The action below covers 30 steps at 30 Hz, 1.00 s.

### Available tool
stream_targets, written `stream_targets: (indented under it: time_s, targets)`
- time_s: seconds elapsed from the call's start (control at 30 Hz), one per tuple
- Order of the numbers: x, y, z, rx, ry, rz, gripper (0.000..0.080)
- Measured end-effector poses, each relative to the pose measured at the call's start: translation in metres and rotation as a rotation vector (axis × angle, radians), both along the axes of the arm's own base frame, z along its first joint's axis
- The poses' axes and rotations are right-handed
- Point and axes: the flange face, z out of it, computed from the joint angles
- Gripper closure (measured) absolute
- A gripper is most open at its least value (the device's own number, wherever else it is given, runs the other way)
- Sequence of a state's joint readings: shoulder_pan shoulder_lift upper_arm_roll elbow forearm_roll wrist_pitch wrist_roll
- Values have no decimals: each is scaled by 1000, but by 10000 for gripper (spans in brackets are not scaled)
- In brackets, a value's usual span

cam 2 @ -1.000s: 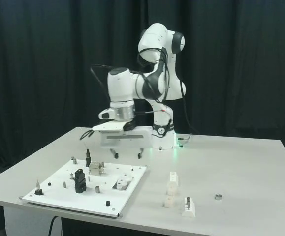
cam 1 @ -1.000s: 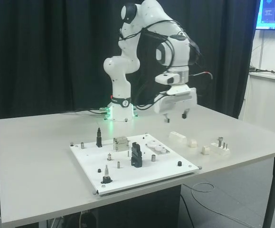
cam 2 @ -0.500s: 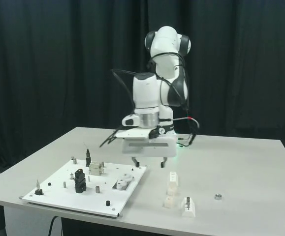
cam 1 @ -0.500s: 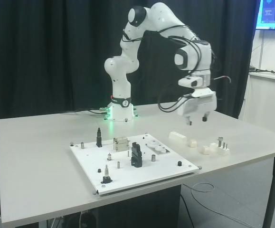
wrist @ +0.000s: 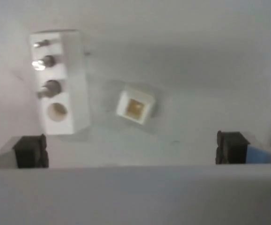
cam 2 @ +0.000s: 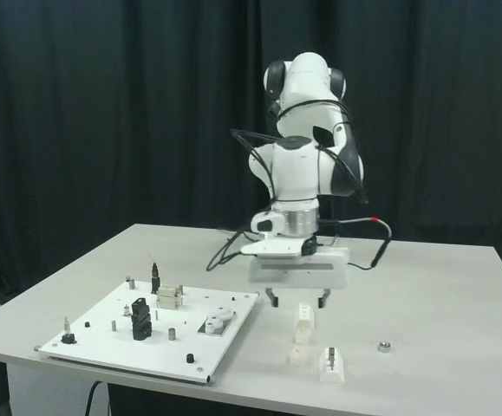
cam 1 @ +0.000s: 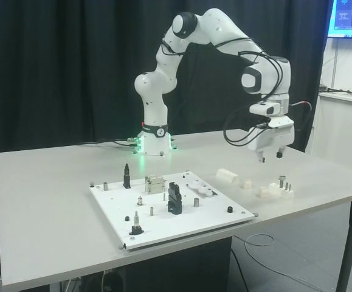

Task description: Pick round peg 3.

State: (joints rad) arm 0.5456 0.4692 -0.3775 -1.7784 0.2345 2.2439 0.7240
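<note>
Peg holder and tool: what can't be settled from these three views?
- Which peg is round peg 3: no labels show on the peg holder; too small in both room views.
- Height of the tool above the holder: wrist view gives no depth.
- Arm link: fills the wrist view's lower edge, hiding the table there.

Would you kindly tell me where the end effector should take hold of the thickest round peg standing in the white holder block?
Grip the thickest round peg by its exposed shaft above the white holder block, coming straight down. It stands upright beside the empty hole, next to a thinner peg, so close the open end effector across the row.
</note>
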Motion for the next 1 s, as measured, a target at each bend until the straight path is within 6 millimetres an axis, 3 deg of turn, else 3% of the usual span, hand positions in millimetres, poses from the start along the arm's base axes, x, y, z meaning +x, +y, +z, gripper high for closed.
stream_targets:
  time_s: [0.43, 1.0]
  targets:
    - [-11, 49, -21, -8, 20, 16, 3]
    - [-11, 84, -59, -38, 5, 5, 3]
